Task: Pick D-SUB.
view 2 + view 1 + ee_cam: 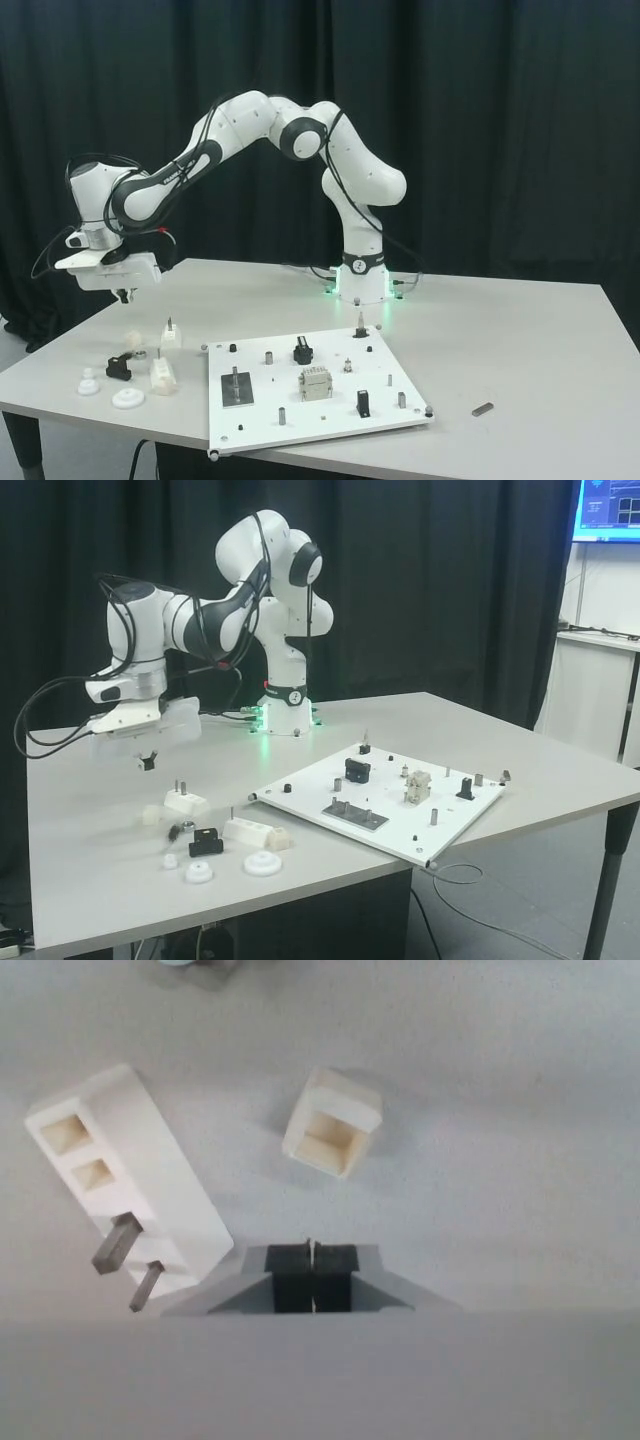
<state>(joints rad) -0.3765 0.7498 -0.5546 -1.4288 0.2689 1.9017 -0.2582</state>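
Note:
My gripper [313,1276] hangs shut and empty above the table's left part, also seen in the room views [148,761] [123,293]. Below it lies a long white block [130,1175] with two square pockets and two grey pins; in the room views this block [186,802] [170,336] stands just beyond the gripper. A small white square cup [333,1123] [150,815] [131,339] lies beside it. I cannot tell which of the loose parts is the D-SUB.
Near the table's front edge lie a black part [205,842], another white block [258,832] and white round discs [264,863]. A white assembly board [390,800] with mounted parts sits to the right. The robot base [284,715] stands behind.

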